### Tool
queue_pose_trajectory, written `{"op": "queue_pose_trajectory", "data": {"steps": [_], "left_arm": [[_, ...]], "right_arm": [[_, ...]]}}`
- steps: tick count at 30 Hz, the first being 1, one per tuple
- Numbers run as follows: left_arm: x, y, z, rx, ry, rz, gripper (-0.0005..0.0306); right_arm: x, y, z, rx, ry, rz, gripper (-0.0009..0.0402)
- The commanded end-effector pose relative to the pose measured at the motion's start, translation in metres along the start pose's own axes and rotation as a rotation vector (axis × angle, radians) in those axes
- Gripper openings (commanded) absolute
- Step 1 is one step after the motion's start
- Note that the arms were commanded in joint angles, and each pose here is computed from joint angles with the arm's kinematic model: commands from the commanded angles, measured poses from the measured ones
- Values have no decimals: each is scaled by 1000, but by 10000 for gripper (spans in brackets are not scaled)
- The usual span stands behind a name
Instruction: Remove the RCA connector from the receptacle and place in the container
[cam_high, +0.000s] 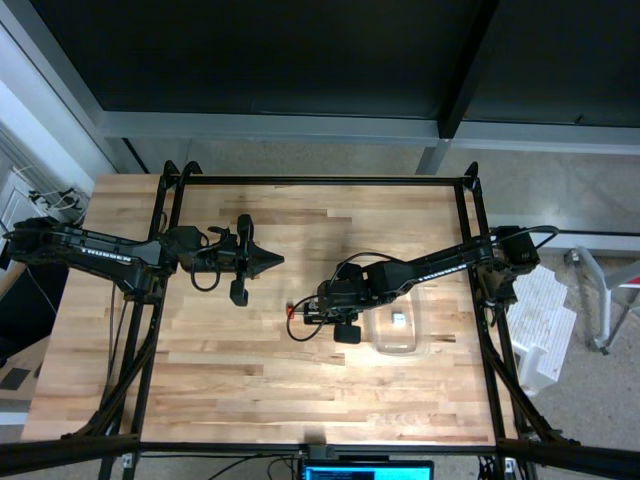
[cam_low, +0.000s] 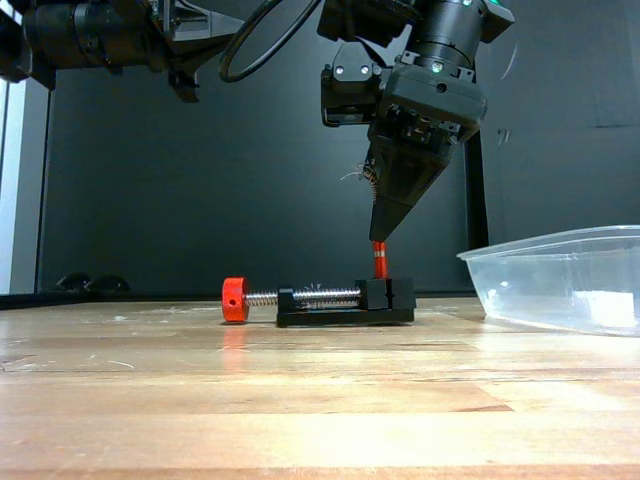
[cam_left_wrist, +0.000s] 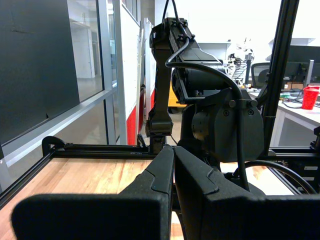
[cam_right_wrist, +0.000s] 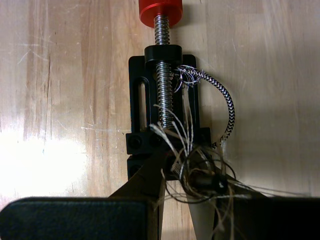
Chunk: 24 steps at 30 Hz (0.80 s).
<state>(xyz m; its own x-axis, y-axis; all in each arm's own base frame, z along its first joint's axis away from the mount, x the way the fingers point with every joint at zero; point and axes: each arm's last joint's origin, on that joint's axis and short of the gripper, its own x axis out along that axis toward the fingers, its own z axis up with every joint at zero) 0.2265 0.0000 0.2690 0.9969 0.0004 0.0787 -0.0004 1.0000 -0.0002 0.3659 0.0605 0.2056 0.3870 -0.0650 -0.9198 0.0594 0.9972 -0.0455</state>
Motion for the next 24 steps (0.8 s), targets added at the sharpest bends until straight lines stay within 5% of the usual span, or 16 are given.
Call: {"op": "queue_pose_trajectory", "data": {"steps": [1,9,24], "left_arm": [[0,0,0,0,0,0,0],[0,0,0,0,0,0,0],[0,0,0,0,0,0,0]], "right_arm": [[0,0,0,-3,2,0,9],[-8,-1,0,-1,-14,4,9],[-57,-7,0,11,-97,21,9]]}}
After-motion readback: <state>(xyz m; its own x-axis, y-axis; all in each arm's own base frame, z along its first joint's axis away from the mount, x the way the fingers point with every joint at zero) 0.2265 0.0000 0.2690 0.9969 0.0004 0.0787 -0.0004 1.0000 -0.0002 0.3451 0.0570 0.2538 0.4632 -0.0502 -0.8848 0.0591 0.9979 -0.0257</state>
